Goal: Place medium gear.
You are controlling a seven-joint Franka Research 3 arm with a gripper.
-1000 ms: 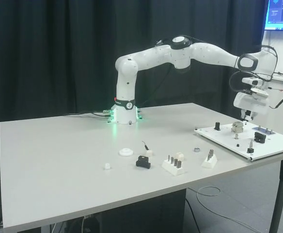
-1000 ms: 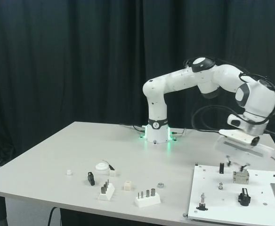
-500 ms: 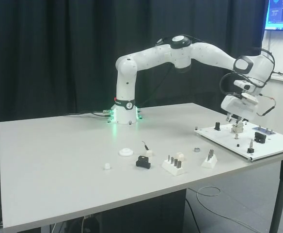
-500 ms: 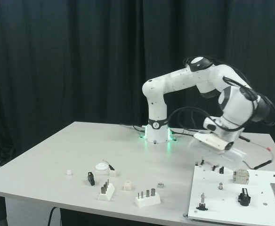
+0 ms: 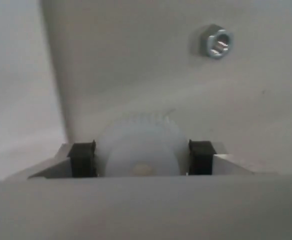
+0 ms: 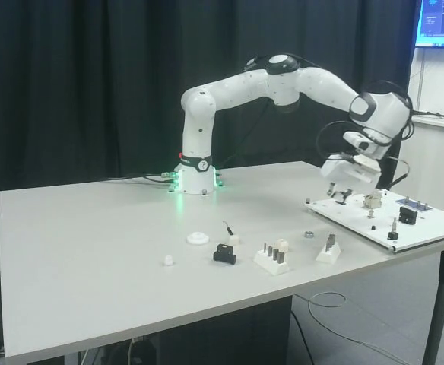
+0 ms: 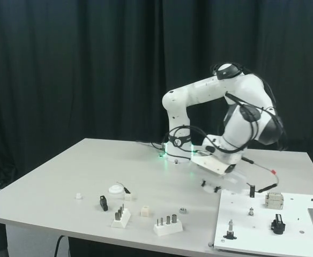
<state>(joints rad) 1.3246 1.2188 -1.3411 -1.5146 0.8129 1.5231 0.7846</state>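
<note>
- We see the white arm (image 6: 283, 80) reaching out from its base, which glows green at the far side of the grey tabletop (image 6: 93, 228), with the elbow high and the forearm bent down toward the white board (image 6: 404, 224) at the right.
- The end effector (image 6: 342, 196) hangs tilted above the board's left edge in the first room view; in the second room view (image 7: 211, 187) it sits just left of the board (image 7: 263, 235), over bare tabletop.
- In the wrist view we see the end effector (image 5: 142, 157) clamped on the medium gear (image 5: 141, 150), one black finger pad (image 5: 82, 159) pressed on each side of it.
- The medium gear looks white and round, with fine teeth along its rim and a pale hub at its middle; it is carried in the air, not resting on anything.
- A small metal nut (image 5: 215, 42) lies on the tabletop below, apart from the gear.
- Other small parts stand along the near edge of the tabletop: a white disc (image 6: 198, 239), a black clip (image 6: 223, 254) and a white block with pins (image 6: 271, 258).
- Against half a second ago, the end effector has swung left, from over the board's fixtures to its left edge, and the wrist has turned more steeply.
</note>
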